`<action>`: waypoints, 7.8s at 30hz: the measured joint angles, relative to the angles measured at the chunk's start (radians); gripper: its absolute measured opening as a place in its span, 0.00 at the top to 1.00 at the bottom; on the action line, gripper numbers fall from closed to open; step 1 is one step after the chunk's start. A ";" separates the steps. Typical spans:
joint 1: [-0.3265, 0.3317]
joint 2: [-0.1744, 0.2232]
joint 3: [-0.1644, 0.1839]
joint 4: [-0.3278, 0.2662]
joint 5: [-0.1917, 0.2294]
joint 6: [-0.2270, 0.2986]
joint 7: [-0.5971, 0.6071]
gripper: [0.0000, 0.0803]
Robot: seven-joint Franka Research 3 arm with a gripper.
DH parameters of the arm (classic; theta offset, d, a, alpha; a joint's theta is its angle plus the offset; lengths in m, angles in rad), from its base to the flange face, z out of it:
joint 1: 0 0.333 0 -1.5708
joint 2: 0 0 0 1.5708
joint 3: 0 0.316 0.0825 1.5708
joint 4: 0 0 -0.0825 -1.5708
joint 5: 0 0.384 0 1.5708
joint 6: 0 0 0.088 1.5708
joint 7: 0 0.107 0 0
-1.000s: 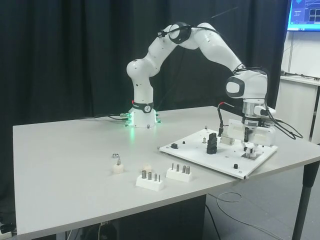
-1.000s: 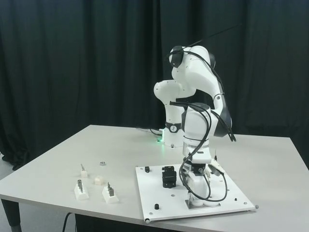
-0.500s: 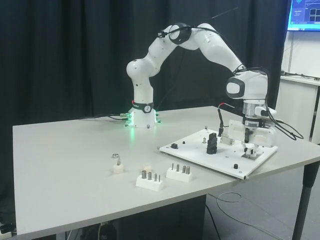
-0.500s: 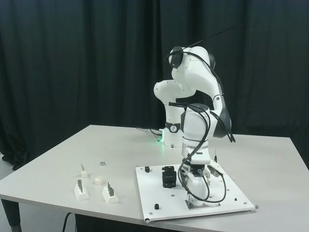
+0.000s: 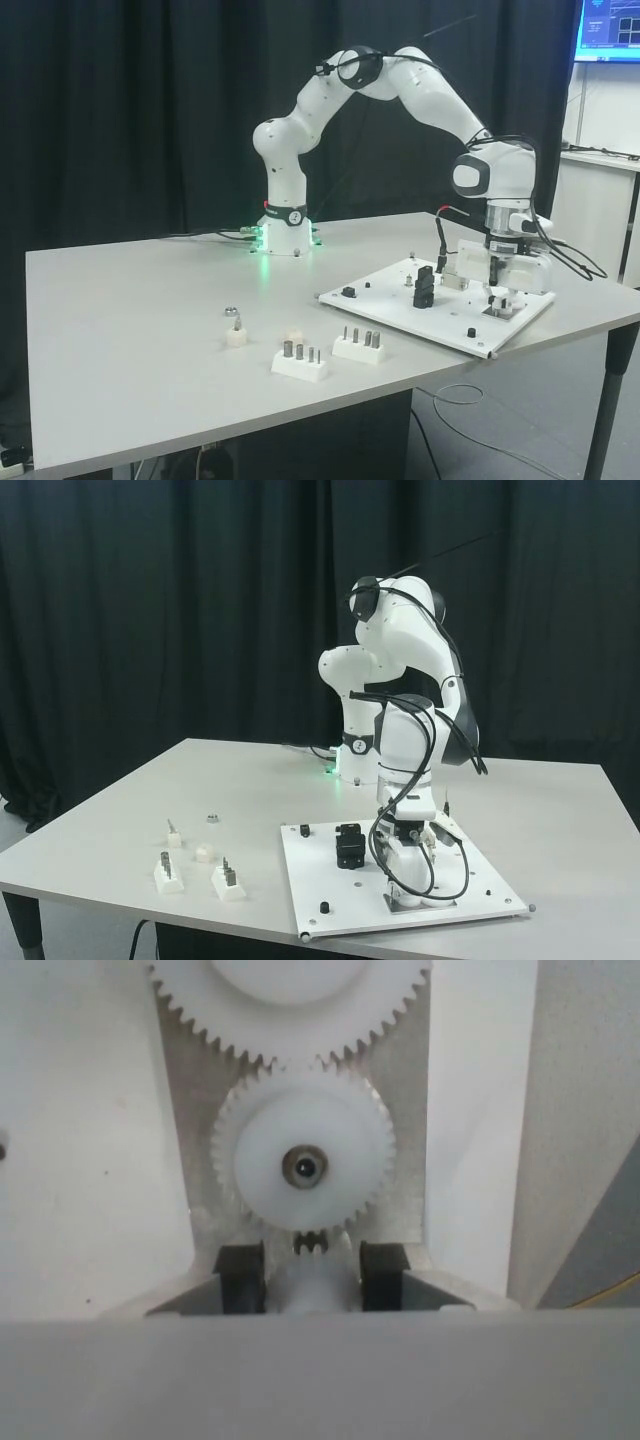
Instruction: Insert small gear.
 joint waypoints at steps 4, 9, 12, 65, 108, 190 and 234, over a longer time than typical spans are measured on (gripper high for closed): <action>0.000 0.000 0.000 0.001 0.000 -0.002 0.000 0.75; -0.001 0.001 0.000 0.008 0.000 -0.013 0.000 0.55; -0.001 0.001 0.000 0.019 0.000 -0.025 0.000 0.55; 0.030 -0.030 -0.022 0.055 -0.014 -0.114 1.244 0.00; 0.081 -0.072 -0.019 -0.076 -0.021 -0.026 1.257 0.00; 0.025 -0.028 -0.008 -0.057 -0.080 0.031 0.555 0.12; -0.043 -0.014 0.043 -0.002 -0.070 -0.004 0.728 0.82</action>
